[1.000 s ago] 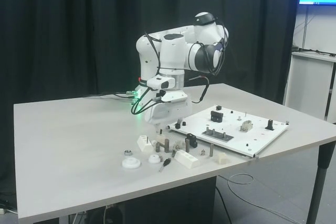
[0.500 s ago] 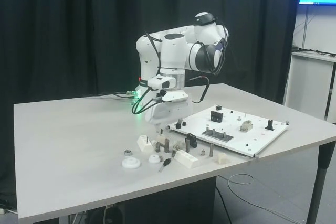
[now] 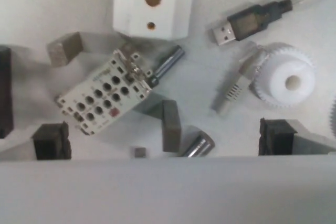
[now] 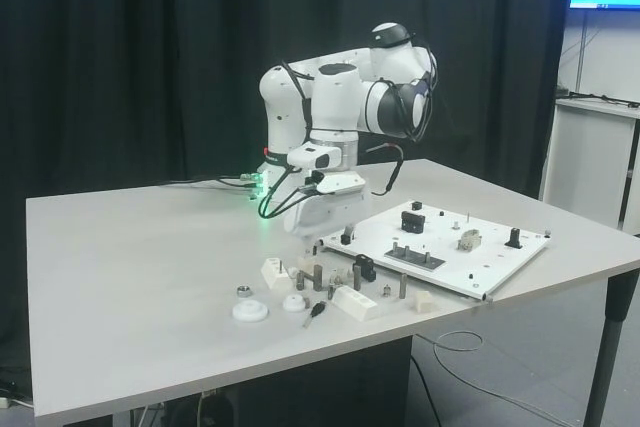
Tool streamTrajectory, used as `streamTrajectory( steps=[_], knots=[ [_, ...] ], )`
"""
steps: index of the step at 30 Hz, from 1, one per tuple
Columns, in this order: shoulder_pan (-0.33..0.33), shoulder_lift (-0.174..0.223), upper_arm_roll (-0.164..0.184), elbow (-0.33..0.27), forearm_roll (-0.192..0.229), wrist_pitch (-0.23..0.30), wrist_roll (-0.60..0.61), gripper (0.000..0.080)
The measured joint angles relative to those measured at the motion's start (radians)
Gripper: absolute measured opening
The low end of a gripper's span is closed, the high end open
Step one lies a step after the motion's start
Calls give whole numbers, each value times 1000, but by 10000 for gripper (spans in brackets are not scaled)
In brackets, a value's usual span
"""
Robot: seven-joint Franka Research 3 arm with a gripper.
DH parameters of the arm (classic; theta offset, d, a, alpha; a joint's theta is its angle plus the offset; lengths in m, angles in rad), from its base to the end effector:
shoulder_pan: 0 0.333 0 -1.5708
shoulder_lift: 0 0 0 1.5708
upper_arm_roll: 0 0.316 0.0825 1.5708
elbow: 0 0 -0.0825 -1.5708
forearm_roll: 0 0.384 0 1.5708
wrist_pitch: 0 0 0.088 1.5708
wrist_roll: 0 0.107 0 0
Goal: Remove round peg 1.
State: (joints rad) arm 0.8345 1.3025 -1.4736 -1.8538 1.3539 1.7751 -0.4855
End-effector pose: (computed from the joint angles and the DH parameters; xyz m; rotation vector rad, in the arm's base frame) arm 0.5965 -0.1783 0.2616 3.0276 -0.7802 0.0633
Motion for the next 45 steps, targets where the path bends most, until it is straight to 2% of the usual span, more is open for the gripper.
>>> streamTrajectory(
  steps=[8, 20, 32, 45],
  knots=[
    [33, -8, -7, 0, 4, -30, 26, 800],
    [128, -15, -52, -1, 4, -121, 113, 800],
    [256, -21, -73, -7, 2, -173, 234, 800],
    [430, -35, -75, -37, -21, -185, 391, 800]
  ],
)
